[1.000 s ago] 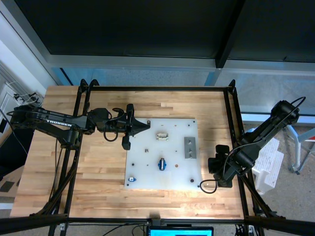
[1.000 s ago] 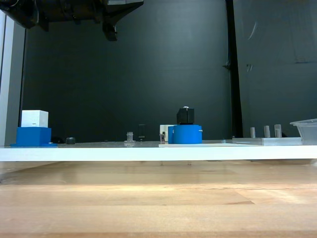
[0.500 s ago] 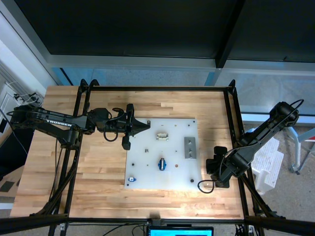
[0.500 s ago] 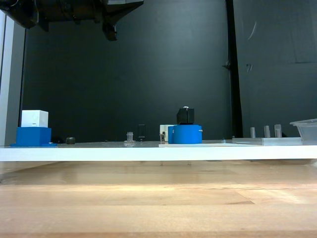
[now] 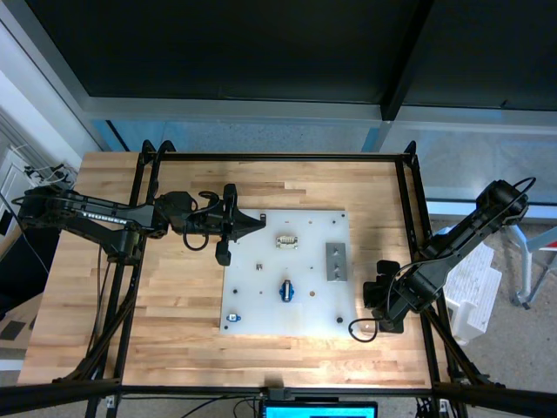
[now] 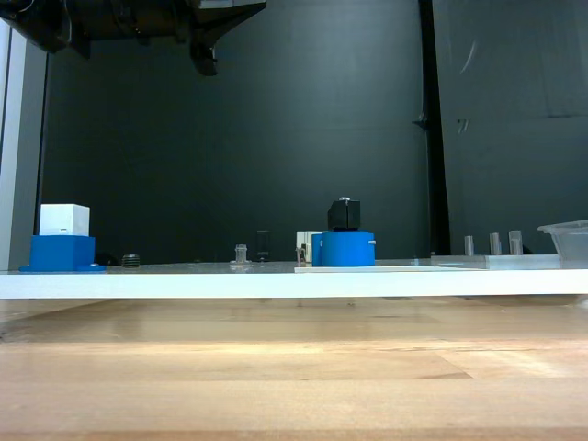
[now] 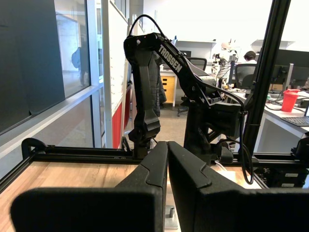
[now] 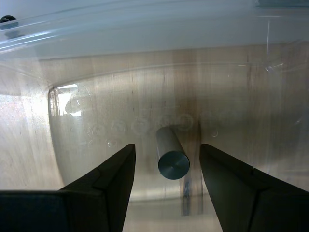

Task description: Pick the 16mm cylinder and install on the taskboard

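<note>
While the left arm hangs clear of the work, your right gripper (image 8: pixel 167 151) is down inside the clear plastic tray (image 8: pixel 145 34), its jaws spread wide and released, gripping nothing. The 16mm cylinder (image 8: pixel 172 155) lies on its side on the tray floor between the 2 fingers (image 8: pixel 111 179), with 1 flat end turned toward the wrist camera and a gap showing on each side, so neither finger touches it. In the high view the right gripper sits off the taskboard (image 5: pixel 261 300), at about 4 o'clock from the board's middle and just beyond its right-hand edge, and there it hides the cylinder from you. The tray itself is hard to make out from above; in the low view only its rim shows at the 3 o'clock edge. Your left gripper (image 7: pixel 167 157) is clenched on nothing, its 2 fingers pressed flat together, and it hangs well above the table (image 5: pixel 174 335). From above it sits at about 10 o'clock from the board's middle, with its tip over the board's far left corner and pointing toward 3 o'clock. On the board you can see the beige connector (image 5: pixel 286 241) at about 12 o'clock, the grey metal block (image 5: pixel 336 260) at about 2 o'clock and the blue fitting (image 5: pixel 286 291) near the middle. All 3 stand well apart from both grippers.
</note>
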